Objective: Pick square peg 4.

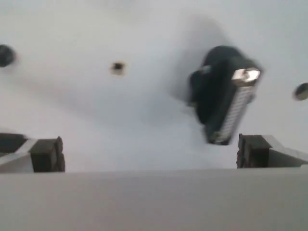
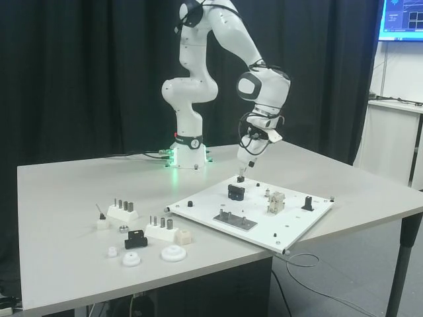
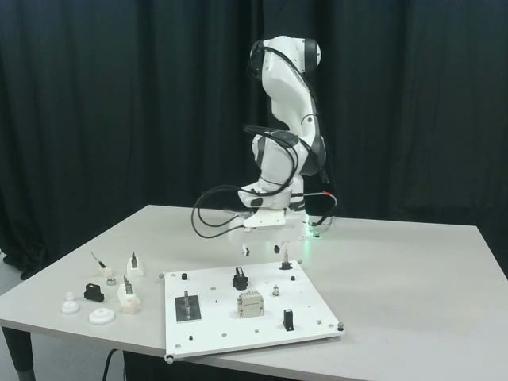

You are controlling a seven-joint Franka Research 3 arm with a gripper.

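Held the tool (image 2: 242,174) wide, fingertips (image 1: 45,154) far apart with nothing between them. Hovered it above the far part of the white board (image 2: 291,231), close to the black connector (image 2: 236,191) mounted there, and touched nothing. Found that same connector beneath the tool in the wrist view, off to one side of the gap. Saw small upright pegs (image 2: 123,204) standing in white holders (image 2: 162,232) on the grey desk (image 2: 59,191), beside the board and well apart from the tool. Could not tell which of them was square peg 4. Gripped none of them.
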